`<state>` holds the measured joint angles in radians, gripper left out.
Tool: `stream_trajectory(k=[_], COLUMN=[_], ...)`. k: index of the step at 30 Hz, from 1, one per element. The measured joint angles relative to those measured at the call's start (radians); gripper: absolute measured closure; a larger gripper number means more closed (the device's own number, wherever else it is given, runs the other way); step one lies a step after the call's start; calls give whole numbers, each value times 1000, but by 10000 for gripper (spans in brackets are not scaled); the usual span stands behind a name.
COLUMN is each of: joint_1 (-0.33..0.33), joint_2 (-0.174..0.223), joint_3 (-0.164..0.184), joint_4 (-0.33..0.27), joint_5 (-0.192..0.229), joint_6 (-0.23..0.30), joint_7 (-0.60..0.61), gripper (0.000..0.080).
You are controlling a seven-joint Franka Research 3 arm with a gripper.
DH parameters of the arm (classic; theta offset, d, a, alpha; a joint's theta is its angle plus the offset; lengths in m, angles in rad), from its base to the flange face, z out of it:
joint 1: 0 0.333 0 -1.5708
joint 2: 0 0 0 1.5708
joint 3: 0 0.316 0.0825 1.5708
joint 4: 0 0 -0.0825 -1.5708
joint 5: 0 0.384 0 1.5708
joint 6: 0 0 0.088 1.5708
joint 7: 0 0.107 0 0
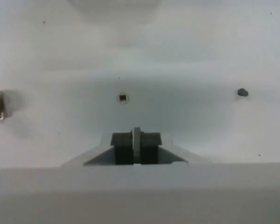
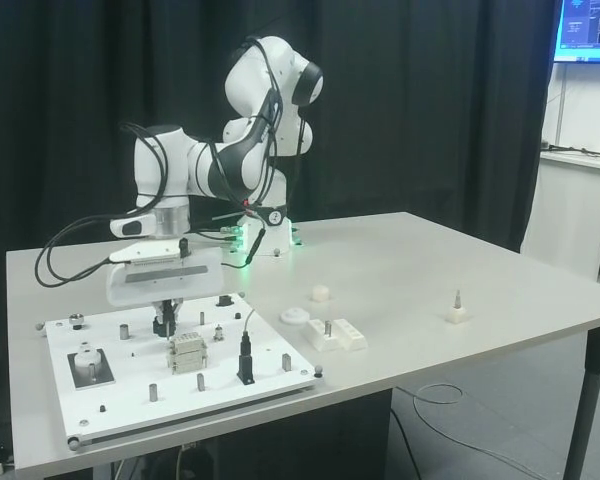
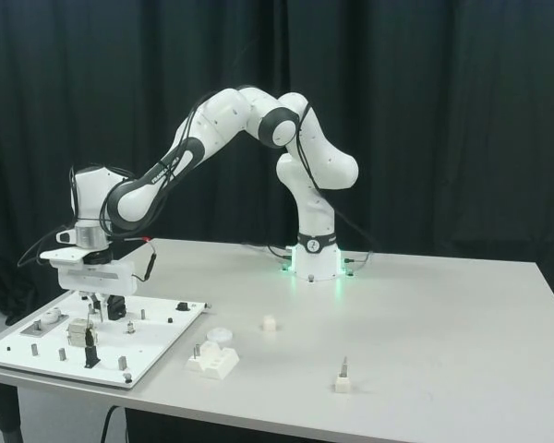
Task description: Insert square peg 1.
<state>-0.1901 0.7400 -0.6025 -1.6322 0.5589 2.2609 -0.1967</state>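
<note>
In the wrist view my gripper (image 1: 136, 148) is shut on a thin grey square peg (image 1: 136, 140), which stands upright between the two black pads (image 1: 122, 147). A small square hole (image 1: 123, 97) in the white board (image 1: 186, 65) lies just beyond the peg tip, slightly to one side. From the first room view the gripper (image 2: 167, 322) hangs a little above the board (image 2: 275, 385), near its middle. The second room view shows the gripper (image 3: 97, 310) over the board (image 3: 162, 343), with the peg too small to make out.
On the board stand a black plug (image 2: 246, 362), a grey connector block (image 2: 186, 353), several short pins and a small black stud (image 1: 242, 92). To the board's right on the table are white blocks (image 2: 336, 335), a white disc (image 2: 295, 317), a white cap (image 2: 320, 293) and a pin on a stand (image 2: 458, 310).
</note>
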Motion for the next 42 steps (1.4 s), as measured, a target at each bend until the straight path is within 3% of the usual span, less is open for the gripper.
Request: stream_trajectory(k=[15,42], joint_1=[1,1], joint_2=[0,-1], joint_3=[18,17], joint_4=[-5,6], joint_5=[7,30], joint_6=[0,2], joint_7=[-12,-10], gripper=[774,774])
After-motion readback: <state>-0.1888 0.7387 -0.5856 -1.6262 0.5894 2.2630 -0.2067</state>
